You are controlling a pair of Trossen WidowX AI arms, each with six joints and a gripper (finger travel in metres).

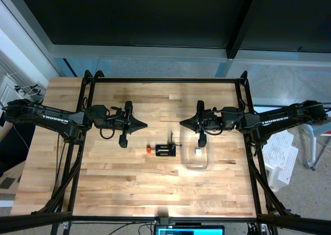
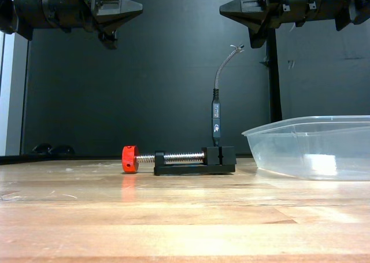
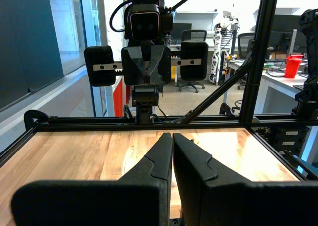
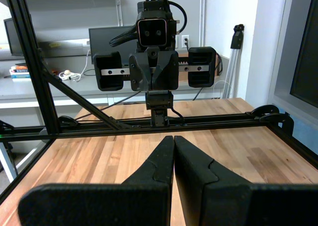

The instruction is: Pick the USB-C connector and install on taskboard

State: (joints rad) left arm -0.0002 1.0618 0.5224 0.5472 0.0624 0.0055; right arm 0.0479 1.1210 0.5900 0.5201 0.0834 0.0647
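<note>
The taskboard (image 1: 165,151) is a small black block with an orange-red knob (image 2: 130,159) on a threaded screw, lying mid-table. The USB-C connector (image 2: 215,119) stands upright in the block's right end, slim and dark, with a short braided cable curving up from it. My left gripper (image 1: 145,125) hovers high, behind and to the left of the block, shut and empty. My right gripper (image 1: 182,123) hovers high, behind and to the right, also shut and empty. Both tips point at each other, the left gripper (image 3: 172,136) facing the right gripper (image 4: 174,138).
A clear plastic tray (image 1: 206,165) sits just right of the taskboard, with a small white square piece (image 1: 198,151) inside. A black frame rail (image 1: 165,80) runs along the far edge. Bare wood lies in front of the block.
</note>
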